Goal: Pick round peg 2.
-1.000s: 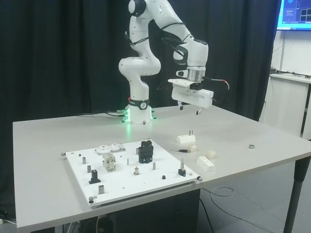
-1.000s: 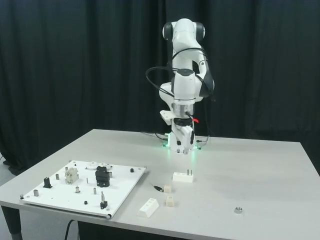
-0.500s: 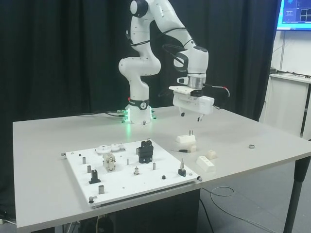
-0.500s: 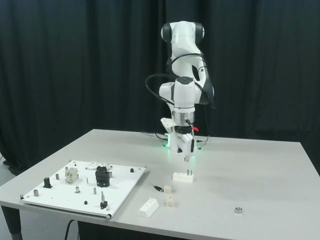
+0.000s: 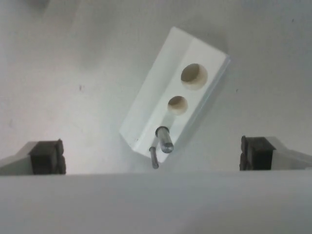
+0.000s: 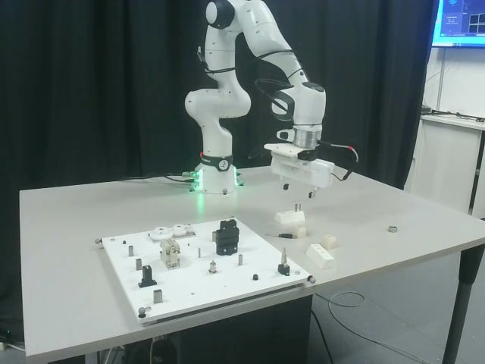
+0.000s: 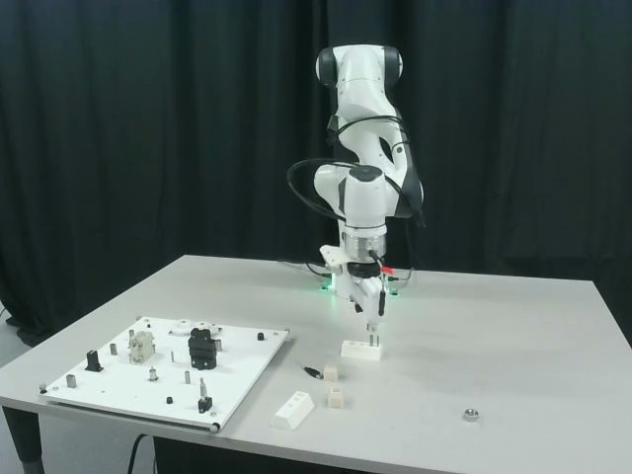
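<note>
While the gripper hangs above the white block, its fingers stand wide apart with nothing between them, one black pad showing at each side of the wrist view. The block lies on the grey table, well apart from the white board and near two smaller white pieces. It carries two empty round holes and, at the end nearest the gripper's body, two thin grey pegs standing upright side by side; which of them is round peg 2 cannot be told from these pictures. In both room views the gripper sits directly over the block, fingertips just above the peg tops and not touching them. The relation that matters is this: the pegs' long axis is vertical, in line with the gripper's approach, and they sit roughly midway between the two pads but toward the camera edge of the wrist view, so the fingers probably need only a small shift and a straight descent before closing. Because the pegs stand so close together, the likely risk is catching both, or nudging the block askew, since it lies at a slant to the line between the pads.
</note>
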You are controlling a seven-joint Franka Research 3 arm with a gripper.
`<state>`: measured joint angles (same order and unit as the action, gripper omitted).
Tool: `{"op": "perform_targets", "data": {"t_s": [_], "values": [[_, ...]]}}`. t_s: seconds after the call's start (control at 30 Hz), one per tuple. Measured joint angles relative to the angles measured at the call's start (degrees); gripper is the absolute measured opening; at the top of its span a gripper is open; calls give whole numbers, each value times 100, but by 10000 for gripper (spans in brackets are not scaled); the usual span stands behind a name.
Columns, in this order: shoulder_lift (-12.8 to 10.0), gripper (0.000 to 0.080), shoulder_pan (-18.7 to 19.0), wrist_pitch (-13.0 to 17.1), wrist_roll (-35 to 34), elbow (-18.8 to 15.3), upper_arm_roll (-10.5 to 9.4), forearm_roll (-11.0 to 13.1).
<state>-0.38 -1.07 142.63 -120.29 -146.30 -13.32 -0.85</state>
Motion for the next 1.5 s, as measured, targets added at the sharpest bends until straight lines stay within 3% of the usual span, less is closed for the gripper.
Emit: {"op": "perform_targets", "data": {"t_s": [0.87, 1.2, 1.5], "values": [[-621, 800, 279, 427, -333, -22, 1, -217], [-693, 800, 316, 566, -596, -22, 48, -382], [-693, 800, 315, 677, -780, -10, 236, -399]]}}
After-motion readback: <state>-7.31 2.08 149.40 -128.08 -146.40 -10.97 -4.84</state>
